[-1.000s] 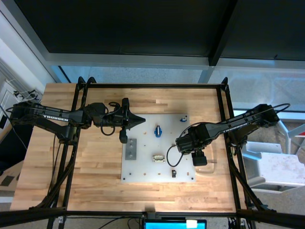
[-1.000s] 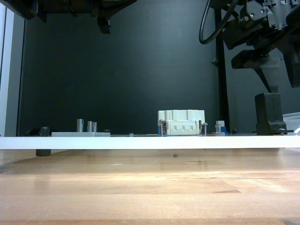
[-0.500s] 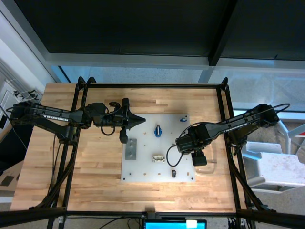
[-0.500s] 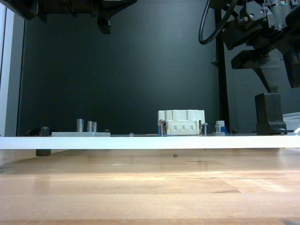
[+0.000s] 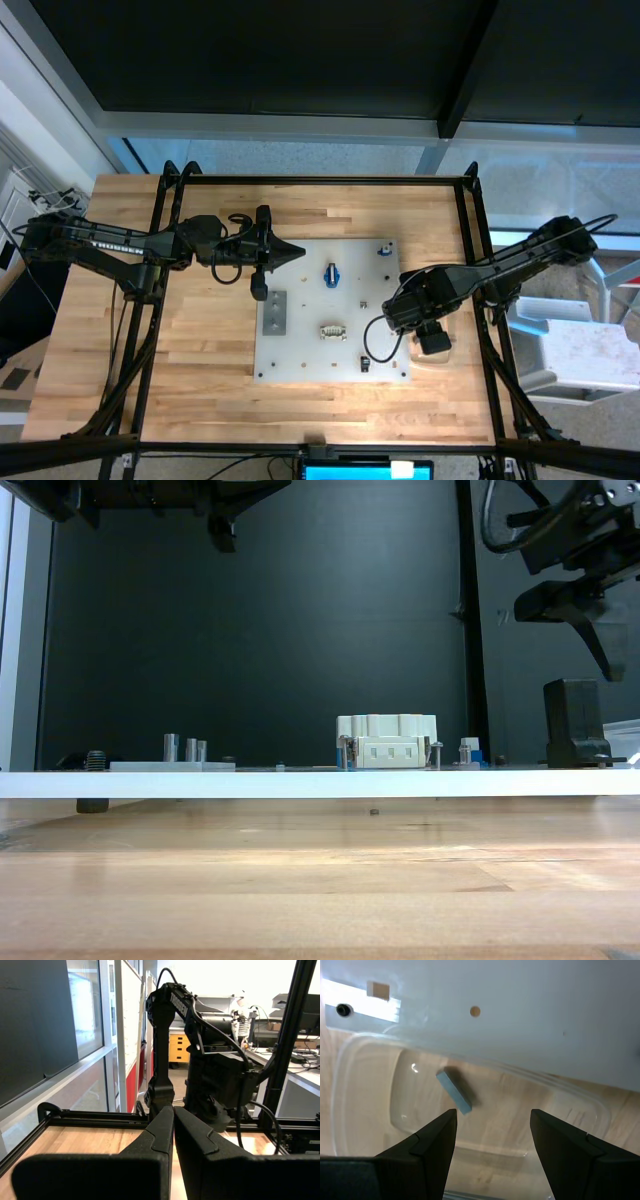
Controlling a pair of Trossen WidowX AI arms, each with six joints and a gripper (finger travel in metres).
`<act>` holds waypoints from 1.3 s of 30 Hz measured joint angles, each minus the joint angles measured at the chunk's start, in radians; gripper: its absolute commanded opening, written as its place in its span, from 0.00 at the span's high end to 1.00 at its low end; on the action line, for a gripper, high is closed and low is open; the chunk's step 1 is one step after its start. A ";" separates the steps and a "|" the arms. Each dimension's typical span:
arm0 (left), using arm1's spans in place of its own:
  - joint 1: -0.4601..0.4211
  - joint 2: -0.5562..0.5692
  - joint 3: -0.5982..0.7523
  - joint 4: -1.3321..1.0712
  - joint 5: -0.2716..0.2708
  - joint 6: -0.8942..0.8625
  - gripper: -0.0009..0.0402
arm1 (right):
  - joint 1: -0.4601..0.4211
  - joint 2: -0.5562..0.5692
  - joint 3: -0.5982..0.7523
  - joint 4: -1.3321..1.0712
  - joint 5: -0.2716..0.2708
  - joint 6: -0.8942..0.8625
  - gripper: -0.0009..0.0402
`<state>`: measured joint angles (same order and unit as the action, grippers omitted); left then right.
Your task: Pick the 16mm bar and place in it's hole on the taskboard
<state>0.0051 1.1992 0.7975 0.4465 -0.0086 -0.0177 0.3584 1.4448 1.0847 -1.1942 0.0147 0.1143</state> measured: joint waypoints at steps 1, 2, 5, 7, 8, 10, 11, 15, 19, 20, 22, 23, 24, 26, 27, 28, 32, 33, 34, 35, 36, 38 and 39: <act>0.000 0.000 0.000 0.000 0.000 0.000 0.98 | 0.005 -0.012 -0.013 0.005 0.003 -0.010 0.48; 0.000 0.000 0.000 0.000 0.000 0.000 0.98 | 0.011 -0.024 -0.026 0.011 0.005 -0.025 0.48; 0.000 0.000 0.000 0.000 0.000 0.000 0.98 | 0.031 -0.057 -0.060 0.027 0.004 -0.080 0.48; 0.000 0.000 0.000 0.000 0.000 0.000 0.98 | 0.039 -0.080 -0.082 0.030 0.002 -0.111 0.48; 0.000 0.000 0.000 0.000 0.000 0.000 0.98 | 0.043 -0.093 -0.095 0.032 0.002 -0.125 0.48; 0.000 0.000 0.000 0.000 0.000 0.000 0.98 | 0.056 -0.116 -0.121 0.037 0.008 -0.154 0.48; 0.000 0.000 0.000 0.000 0.000 0.000 0.98 | 0.063 -0.125 -0.132 0.043 0.011 -0.166 0.48; 0.000 0.000 0.000 0.000 0.000 0.000 0.98 | 0.084 -0.152 -0.174 0.078 0.018 -0.185 0.48; 0.000 0.000 0.000 0.000 0.000 0.000 0.98 | 0.099 -0.160 -0.193 0.093 0.019 -0.201 0.48; 0.000 0.000 0.000 0.000 0.000 0.000 0.98 | 0.100 -0.161 -0.193 0.095 0.019 -0.203 0.48; 0.000 0.000 0.000 0.000 0.000 0.000 0.98 | 0.101 -0.161 -0.195 0.102 0.019 -0.211 0.48; 0.000 0.000 0.000 0.000 0.000 0.000 0.98 | 0.103 -0.161 -0.198 0.113 0.019 -0.218 0.48; 0.000 0.000 0.000 0.000 0.000 0.000 0.98 | 0.107 -0.161 -0.205 0.131 0.019 -0.226 0.48; 0.000 0.000 0.000 0.000 0.000 0.000 0.98 | 0.119 -0.154 -0.227 0.167 0.015 -0.238 0.48; 0.000 0.000 0.000 0.000 0.000 0.000 0.98 | 0.124 -0.148 -0.238 0.183 0.009 -0.241 0.48; 0.000 0.000 0.000 0.000 0.000 0.000 0.98 | 0.128 -0.142 -0.250 0.197 0.000 -0.241 0.48; 0.000 0.000 0.000 0.000 0.000 0.000 0.98 | 0.135 -0.127 -0.288 0.258 -0.008 -0.257 0.48; 0.000 0.000 0.000 0.000 0.000 0.000 0.98 | 0.137 -0.127 -0.297 0.275 -0.008 -0.262 0.48; 0.000 0.000 0.000 0.000 0.000 0.000 0.98 | 0.138 -0.127 -0.307 0.291 -0.008 -0.269 0.48; 0.000 0.000 0.000 0.000 0.000 0.000 0.98 | 0.139 -0.127 -0.316 0.300 -0.008 -0.278 0.48; 0.000 0.000 0.000 0.000 0.000 0.000 0.98 | 0.139 -0.127 -0.325 0.309 -0.008 -0.288 0.48; 0.000 0.000 0.000 0.000 0.000 0.000 0.98 | 0.139 -0.127 -0.343 0.317 -0.008 -0.307 0.48; 0.000 0.000 0.000 0.000 0.000 0.000 0.98 | 0.139 -0.127 -0.351 0.321 -0.005 -0.313 0.48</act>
<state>0.0051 1.1992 0.7975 0.4465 -0.0082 -0.0177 0.4976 1.3182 0.7341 -0.8734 0.0093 -0.1986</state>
